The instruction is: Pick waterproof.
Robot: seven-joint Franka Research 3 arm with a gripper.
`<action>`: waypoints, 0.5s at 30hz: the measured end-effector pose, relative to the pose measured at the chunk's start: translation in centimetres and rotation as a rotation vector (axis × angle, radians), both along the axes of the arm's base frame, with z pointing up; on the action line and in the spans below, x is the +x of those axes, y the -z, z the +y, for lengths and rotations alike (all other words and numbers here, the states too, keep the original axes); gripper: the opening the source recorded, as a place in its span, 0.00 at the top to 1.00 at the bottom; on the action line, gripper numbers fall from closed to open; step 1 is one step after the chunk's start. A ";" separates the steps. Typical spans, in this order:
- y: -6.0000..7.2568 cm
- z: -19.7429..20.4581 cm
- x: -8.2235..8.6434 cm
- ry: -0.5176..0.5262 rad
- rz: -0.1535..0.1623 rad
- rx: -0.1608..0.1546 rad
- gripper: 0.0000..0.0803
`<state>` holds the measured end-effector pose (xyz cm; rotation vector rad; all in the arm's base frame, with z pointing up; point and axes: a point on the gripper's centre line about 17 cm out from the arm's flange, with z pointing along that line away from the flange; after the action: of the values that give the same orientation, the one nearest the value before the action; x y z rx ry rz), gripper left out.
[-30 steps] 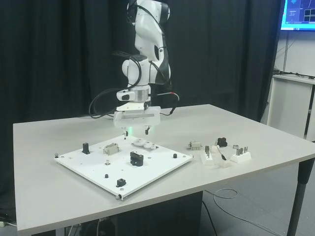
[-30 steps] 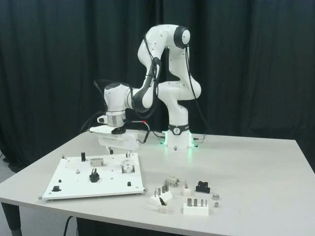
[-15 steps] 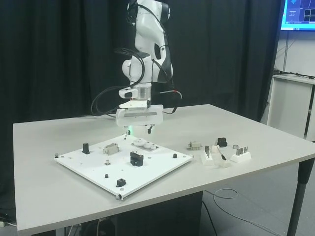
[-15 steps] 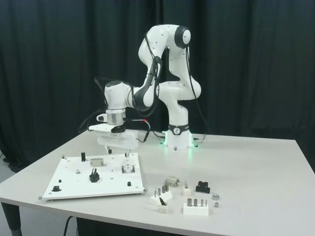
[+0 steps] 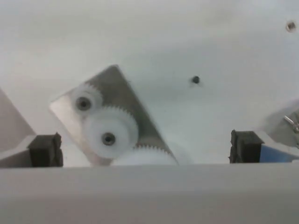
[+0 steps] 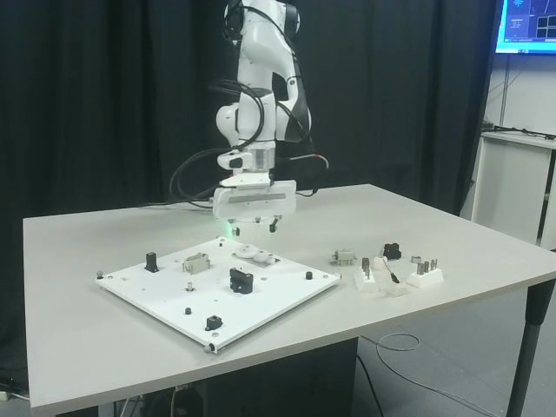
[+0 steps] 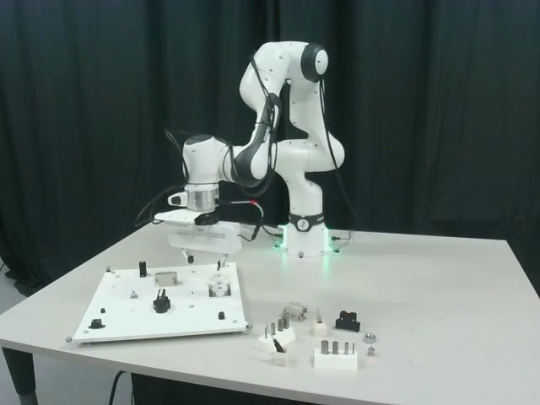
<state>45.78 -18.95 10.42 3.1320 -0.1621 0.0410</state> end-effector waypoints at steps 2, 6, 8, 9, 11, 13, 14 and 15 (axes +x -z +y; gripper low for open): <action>-0.2 0.5 0.3 -0.009 -0.005 0.002 0.00; -0.7 1.6 0.9 -0.025 -0.016 0.008 0.00; -0.9 2.1 1.2 -0.026 -0.022 0.011 0.00; -1.1 2.5 1.4 -0.025 -0.026 0.013 0.00; -1.3 3.0 1.7 -0.020 -0.031 0.017 0.00; -1.6 3.7 2.1 -0.014 -0.037 0.021 0.00; -1.7 4.1 2.3 -0.013 -0.040 0.022 0.00; -1.8 4.5 2.4 -0.010 -0.043 0.024 0.00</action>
<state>48.23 -14.45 12.25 3.1579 -0.1483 0.1070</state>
